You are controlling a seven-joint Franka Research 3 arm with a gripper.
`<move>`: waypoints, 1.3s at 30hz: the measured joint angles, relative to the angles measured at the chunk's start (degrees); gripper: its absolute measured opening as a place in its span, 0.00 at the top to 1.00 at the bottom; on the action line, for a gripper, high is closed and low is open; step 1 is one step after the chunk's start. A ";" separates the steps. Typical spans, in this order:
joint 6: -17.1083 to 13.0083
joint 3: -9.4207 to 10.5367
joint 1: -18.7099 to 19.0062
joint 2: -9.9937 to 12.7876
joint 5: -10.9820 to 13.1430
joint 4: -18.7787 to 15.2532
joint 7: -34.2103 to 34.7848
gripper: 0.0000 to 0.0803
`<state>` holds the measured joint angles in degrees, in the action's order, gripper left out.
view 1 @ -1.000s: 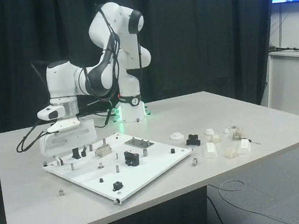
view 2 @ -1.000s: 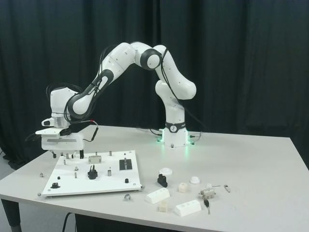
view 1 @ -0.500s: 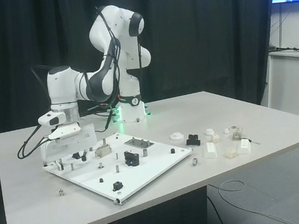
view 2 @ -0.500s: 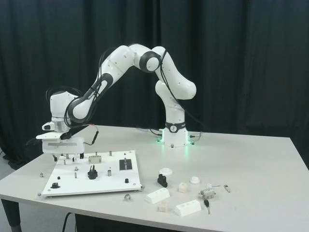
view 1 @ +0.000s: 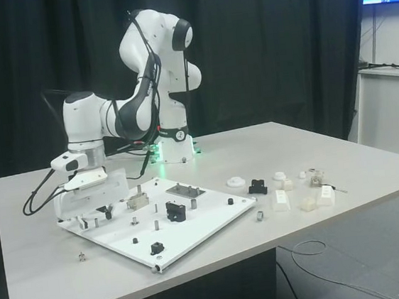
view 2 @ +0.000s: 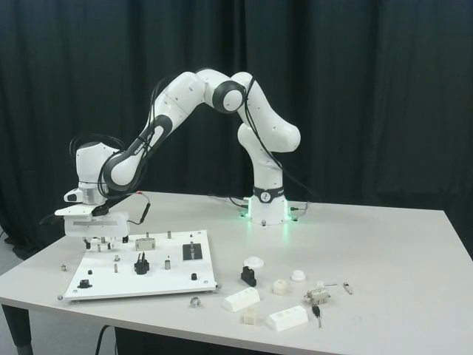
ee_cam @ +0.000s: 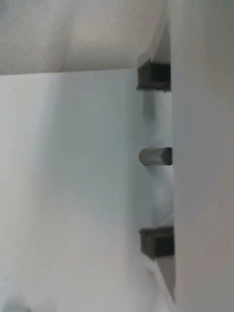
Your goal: Remove round peg 2.
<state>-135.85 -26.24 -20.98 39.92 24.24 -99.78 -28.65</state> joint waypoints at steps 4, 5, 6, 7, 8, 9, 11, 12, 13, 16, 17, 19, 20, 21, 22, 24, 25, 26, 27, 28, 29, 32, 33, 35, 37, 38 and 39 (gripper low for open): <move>0.00 -0.10 0.00 0.10 0.00 0.07 0.01 0.32; 0.00 -0.12 0.00 0.12 -0.01 0.09 0.01 0.32; 0.01 -0.15 0.00 0.13 -0.02 0.10 0.01 0.32; 0.01 -0.17 0.00 0.15 -0.04 0.13 0.01 0.32; 0.02 -0.19 0.00 0.17 -0.05 0.14 0.01 0.32; 0.04 -0.21 0.00 0.18 -0.06 0.16 0.01 0.52; 0.09 -0.25 0.00 0.21 -0.08 0.19 0.01 0.52; 0.12 -0.27 0.00 0.21 -0.09 0.21 0.02 0.52; 0.15 -0.28 0.00 0.22 -0.10 0.22 0.02 0.52; 0.28 -0.31 0.00 0.24 -0.12 0.27 0.02 0.76; 0.42 -0.31 0.02 0.23 -0.12 0.31 0.02 0.76; 0.51 -0.31 0.07 0.27 -0.13 0.43 0.07 0.76; 0.53 -0.32 0.08 0.30 -0.15 0.48 0.15 0.76; 0.58 -0.32 0.08 0.32 -0.17 0.53 0.25 0.76; 0.66 -0.33 0.08 0.34 -0.19 0.59 0.33 0.92; 0.81 -0.35 0.08 0.40 -0.22 0.71 0.39 0.92; 0.89 -0.36 0.08 0.42 -0.23 0.77 0.40 0.92; 0.95 -0.37 0.08 0.44 -0.24 0.81 0.40 0.92; 1.00 -0.38 0.08 0.45 -0.24 0.85 0.40 0.92; 1.06 -0.39 0.08 0.45 -0.25 0.88 0.40 0.92; 1.10 -0.41 0.08 0.46 -0.26 0.91 0.41 0.92; 1.30 -0.47 0.11 0.46 -0.35 1.04 0.41 0.92; 1.40 -0.52 0.14 0.46 -0.42 1.11 0.41 0.92; 1.75 -0.67 0.26 0.45 -0.66 1.30 0.41 0.92; 2.49 -1.00 0.51 0.40 -0.98 1.64 0.50 0.92; 2.94 -1.23 0.67 0.35 -1.11 1.84 0.63 0.92; 3.49 -1.48 0.85 0.31 -1.28 2.10 0.85 0.92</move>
